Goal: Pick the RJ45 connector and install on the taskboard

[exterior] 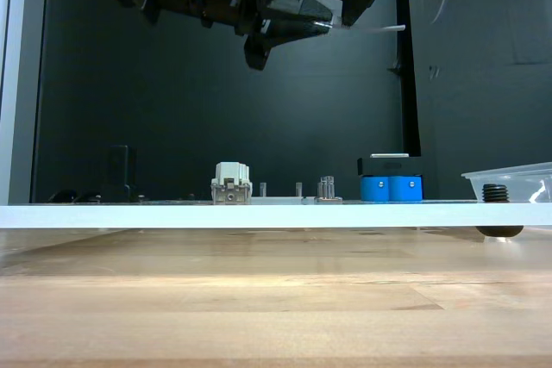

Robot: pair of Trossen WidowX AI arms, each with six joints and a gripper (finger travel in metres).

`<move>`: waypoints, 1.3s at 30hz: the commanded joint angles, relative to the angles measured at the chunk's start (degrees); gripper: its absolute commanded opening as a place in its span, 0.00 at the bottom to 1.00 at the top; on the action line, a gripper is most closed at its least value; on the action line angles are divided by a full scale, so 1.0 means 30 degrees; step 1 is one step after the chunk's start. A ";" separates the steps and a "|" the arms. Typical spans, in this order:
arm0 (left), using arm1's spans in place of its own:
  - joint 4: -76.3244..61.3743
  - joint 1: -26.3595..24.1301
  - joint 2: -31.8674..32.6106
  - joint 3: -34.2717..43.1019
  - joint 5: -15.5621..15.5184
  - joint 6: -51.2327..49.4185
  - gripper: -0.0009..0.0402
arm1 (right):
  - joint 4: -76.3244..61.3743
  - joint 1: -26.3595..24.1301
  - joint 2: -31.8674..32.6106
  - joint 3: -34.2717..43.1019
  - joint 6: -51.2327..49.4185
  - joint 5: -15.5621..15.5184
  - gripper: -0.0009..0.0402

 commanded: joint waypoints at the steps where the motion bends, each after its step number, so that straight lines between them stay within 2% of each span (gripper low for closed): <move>1: -0.0073 0.0000 0.0000 0.0117 0.0044 0.0073 0.21 | 0.0036 -0.0007 0.0015 -0.0007 0.0015 0.0015 0.02; 13: -0.0933 0.0000 0.0000 0.0117 0.0044 0.0160 0.12 | 0.0095 -0.0029 0.0015 -0.0007 0.0007 0.0015 0.02; 19: -0.0911 0.0007 0.0000 0.0117 0.0044 0.0211 0.02 | 0.0109 -0.0029 0.0015 -0.0007 0.0007 0.0007 0.02; 21: -0.0889 0.0015 0.0000 0.0117 0.0036 0.0211 0.03 | 0.0138 -0.0029 0.0015 -0.0007 0.0015 0.0015 0.03; 24: -0.0787 0.0007 0.0000 0.0117 0.0036 0.0211 0.04 | 0.0321 -0.0029 0.0015 -0.0007 0.0146 -0.0007 0.10; 29: -0.0576 0.0051 0.0000 0.0117 0.0000 0.0299 0.02 | 0.0634 -0.0029 -0.0321 -0.0044 0.0080 0.0000 0.31; 33: -0.0299 0.0197 0.0000 0.0044 -0.0036 0.0801 0.02 | 0.2725 -0.0007 -0.1763 -0.0940 -0.0328 0.0036 0.46; 36: 0.0940 0.0437 0.0000 -0.0328 -0.0022 0.0816 0.02 | 0.4415 -0.0029 -0.3351 -0.2331 -0.0299 0.0182 0.51; 39: 0.2382 0.0648 0.0000 -0.0743 -0.0015 0.0787 0.02 | 0.5894 -0.0036 -0.4809 -0.3891 -0.0372 0.1049 0.52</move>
